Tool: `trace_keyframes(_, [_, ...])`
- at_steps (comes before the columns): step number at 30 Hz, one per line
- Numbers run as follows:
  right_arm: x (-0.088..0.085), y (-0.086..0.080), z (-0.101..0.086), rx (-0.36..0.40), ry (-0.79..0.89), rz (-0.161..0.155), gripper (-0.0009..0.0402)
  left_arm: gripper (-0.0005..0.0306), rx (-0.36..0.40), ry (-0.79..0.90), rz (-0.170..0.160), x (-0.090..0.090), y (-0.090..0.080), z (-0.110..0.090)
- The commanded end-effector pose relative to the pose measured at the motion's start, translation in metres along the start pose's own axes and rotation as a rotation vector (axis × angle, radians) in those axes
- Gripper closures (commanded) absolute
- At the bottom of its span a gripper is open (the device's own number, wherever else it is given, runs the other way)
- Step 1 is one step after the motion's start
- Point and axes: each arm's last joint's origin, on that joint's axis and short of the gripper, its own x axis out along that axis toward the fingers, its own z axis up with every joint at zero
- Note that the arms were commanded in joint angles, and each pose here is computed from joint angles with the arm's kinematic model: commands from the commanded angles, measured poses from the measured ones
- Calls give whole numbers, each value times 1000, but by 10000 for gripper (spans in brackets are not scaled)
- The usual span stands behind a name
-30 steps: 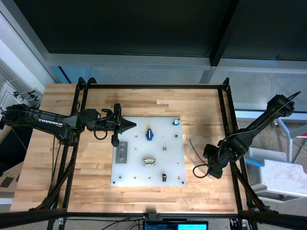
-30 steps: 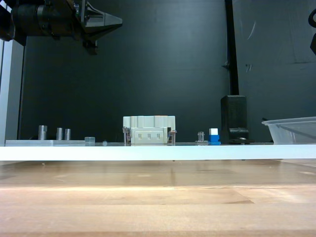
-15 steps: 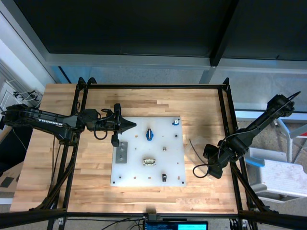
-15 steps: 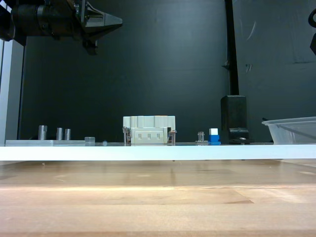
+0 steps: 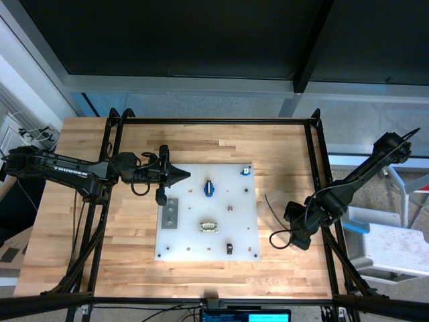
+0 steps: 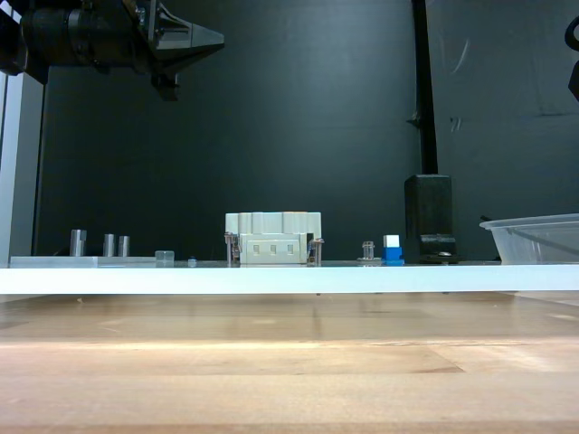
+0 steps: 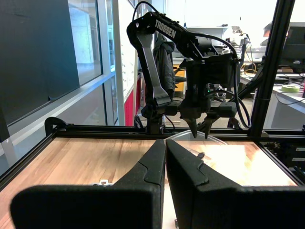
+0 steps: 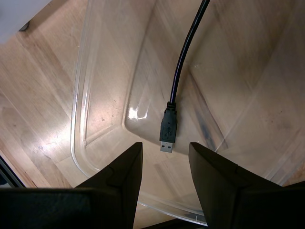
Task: Remove the USB connector from the USB hub and place in the container
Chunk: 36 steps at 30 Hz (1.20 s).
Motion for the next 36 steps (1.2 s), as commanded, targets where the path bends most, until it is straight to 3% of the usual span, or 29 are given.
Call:
trace_keyframes(1, [0, 0, 0, 4, 0, 0, 260, 300, 0, 0, 0, 0, 0, 0])
trace_keyframes(36, [0, 0, 1, 7, -25, -6, 260, 300, 0, 0, 0, 0, 0, 0])
